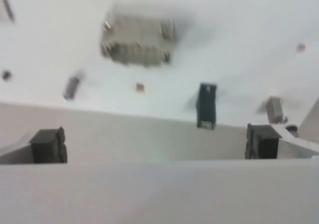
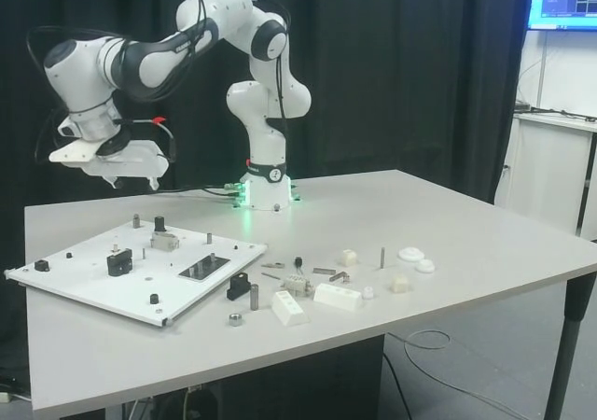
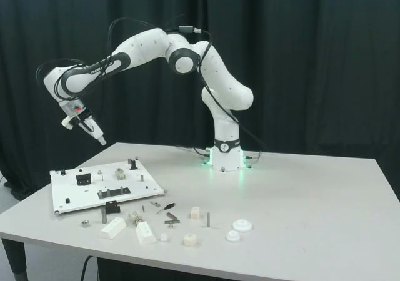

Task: Remove square peg 1.

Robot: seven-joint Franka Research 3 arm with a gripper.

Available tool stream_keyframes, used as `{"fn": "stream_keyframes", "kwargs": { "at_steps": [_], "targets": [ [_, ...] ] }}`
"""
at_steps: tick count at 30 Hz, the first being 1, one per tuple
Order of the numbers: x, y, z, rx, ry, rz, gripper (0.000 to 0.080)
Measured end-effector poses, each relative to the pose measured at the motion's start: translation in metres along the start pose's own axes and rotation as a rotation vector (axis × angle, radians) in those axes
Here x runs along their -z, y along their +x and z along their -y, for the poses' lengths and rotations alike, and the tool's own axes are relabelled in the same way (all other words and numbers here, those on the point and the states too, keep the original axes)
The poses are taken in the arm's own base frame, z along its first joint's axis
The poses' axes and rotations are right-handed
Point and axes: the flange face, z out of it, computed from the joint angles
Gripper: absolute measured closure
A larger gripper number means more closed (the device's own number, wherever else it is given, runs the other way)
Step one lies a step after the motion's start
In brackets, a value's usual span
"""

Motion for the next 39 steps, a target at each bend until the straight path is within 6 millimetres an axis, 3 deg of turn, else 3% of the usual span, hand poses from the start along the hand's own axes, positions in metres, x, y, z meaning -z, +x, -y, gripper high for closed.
{"fn": "stream_keyframes", "kwargs": {
  "at_steps": [8,17,39],
  "targets": [
    [0.022,-0.005,0.023,-0.023,0.065,-0.108,0.0003],
    [0.026,0.001,0.034,-0.033,0.121,-0.196,0.0003],
    [-0.054,0.021,0.021,-0.113,0.170,-0.221,0.0003]
  ]
}}
